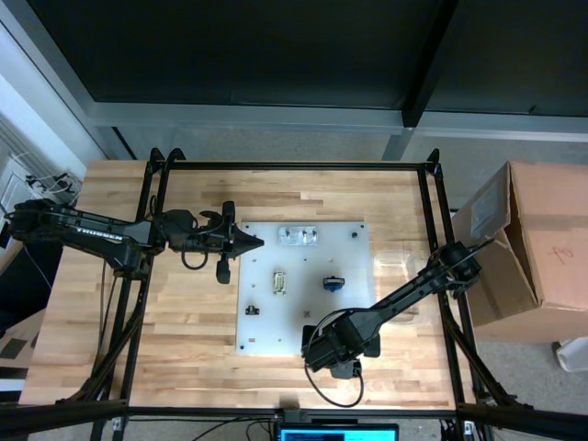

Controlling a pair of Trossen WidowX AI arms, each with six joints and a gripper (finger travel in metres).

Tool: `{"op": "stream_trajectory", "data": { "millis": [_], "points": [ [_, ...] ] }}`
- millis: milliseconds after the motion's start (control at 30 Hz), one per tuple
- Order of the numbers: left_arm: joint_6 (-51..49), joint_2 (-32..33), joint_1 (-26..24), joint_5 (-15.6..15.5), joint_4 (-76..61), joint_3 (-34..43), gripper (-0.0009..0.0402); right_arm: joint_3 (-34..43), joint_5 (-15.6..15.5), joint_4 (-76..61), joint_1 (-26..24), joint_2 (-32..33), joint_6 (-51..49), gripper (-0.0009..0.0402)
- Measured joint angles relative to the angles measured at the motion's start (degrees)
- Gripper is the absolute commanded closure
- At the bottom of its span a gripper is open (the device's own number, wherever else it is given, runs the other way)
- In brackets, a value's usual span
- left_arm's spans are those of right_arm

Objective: Pick the M12 nut and place it on its threads and fasten

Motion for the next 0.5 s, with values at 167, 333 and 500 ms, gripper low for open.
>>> {"op": "stream_trajectory", "data": {
  "millis": [167, 333, 500],
  "points": [
    [0.0, 0.0, 0.0, 0.0, 0.02, 0.0, 0.0393, -1.25, 0.0, 1.25, 0.0, 0.0, 0.0, 0.0361],
    [0.0, 0.0, 0.0, 0.0, 0.0, 0.02, 0.0393, -2.12, -0.07, 1.9, 0.0, 0.0, 0.0, 0.0361],
    [-0.02, 0.0, -0.02, 0.02, 0.02, 0.0, 0.0393, -2.25, -0.07, 2.05, 0.0, 0.0, 0.0, 0.0361]
  ]
}}
